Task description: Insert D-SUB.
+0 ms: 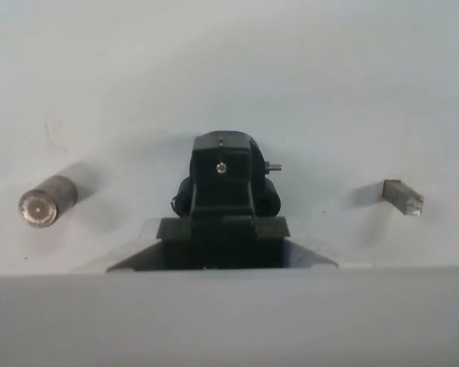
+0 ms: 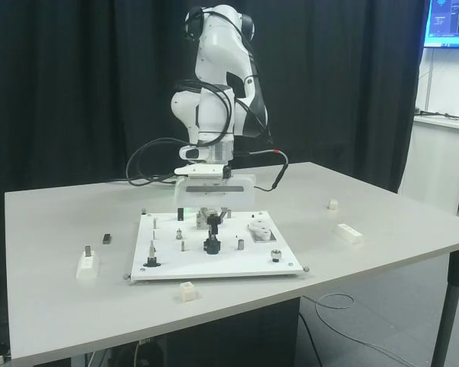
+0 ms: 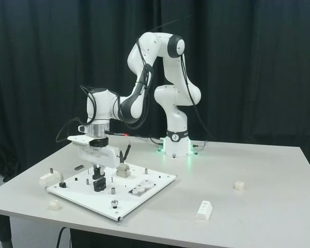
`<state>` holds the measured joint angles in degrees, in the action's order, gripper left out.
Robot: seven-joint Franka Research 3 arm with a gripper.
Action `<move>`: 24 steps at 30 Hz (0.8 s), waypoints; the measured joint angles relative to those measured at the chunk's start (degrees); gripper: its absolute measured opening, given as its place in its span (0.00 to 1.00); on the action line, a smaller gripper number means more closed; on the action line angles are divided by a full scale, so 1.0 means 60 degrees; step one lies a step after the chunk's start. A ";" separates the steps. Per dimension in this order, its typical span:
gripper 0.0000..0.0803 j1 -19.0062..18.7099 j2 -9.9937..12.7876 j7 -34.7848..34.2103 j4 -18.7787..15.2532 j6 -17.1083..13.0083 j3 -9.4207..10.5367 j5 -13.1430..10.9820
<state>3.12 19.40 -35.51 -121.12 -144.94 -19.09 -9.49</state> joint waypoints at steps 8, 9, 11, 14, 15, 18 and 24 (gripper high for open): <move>0.19 0.0024 0.0001 0.0017 0.0074 0.0221 -0.0044 0.0000; 0.19 0.0027 0.0001 0.0017 0.0084 0.0250 -0.0050 0.0000; 0.19 0.0031 0.0006 0.0016 0.0105 0.0296 -0.0062 -0.0010; 0.19 0.0033 0.0029 -0.0008 0.0150 0.0381 -0.0080 -0.0061; 0.19 0.0035 0.0046 -0.0015 0.0178 0.0422 -0.0085 -0.0087; 0.19 0.0043 0.0120 -0.0018 0.0273 0.0509 -0.0096 -0.0222; 0.19 0.0047 0.0310 -0.0018 0.0473 0.0612 -0.0115 -0.0313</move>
